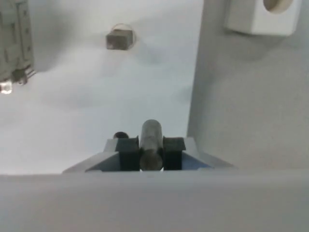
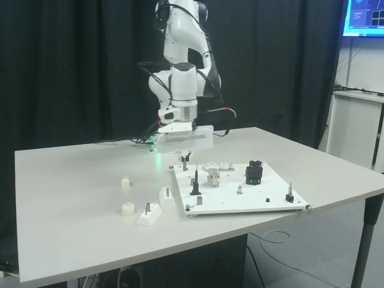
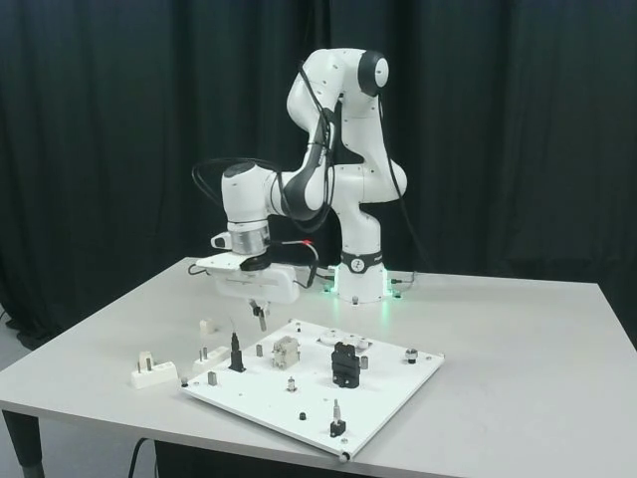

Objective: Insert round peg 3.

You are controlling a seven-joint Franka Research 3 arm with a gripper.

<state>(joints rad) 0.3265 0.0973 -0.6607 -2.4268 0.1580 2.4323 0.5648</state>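
Note:
My gripper [image 1: 151, 153] is shut on a grey round peg [image 1: 151, 141], which stands upright between the black pads [image 1: 128, 152]. It hangs a little above the white board [image 1: 96, 96], near the board's edge beside the grey table [image 1: 251, 106]. In the first room view the gripper [image 2: 185, 157] holds the peg [image 2: 185, 162] over the far left corner of the board [image 2: 264, 195]. From the second room camera, gripper [image 3: 261, 315] and peg [image 3: 262, 322] hover above the board [image 3: 383, 393] on the side near the arm's base.
A small grey block [image 1: 119, 39] sits on the board, and a white block with a round hole [image 1: 263, 17] lies on the table. A black part [image 2: 254, 173] and upright pegs stand on the board. White holders [image 2: 149, 215] [image 2: 127, 209] [image 2: 125, 181] lie left of it.

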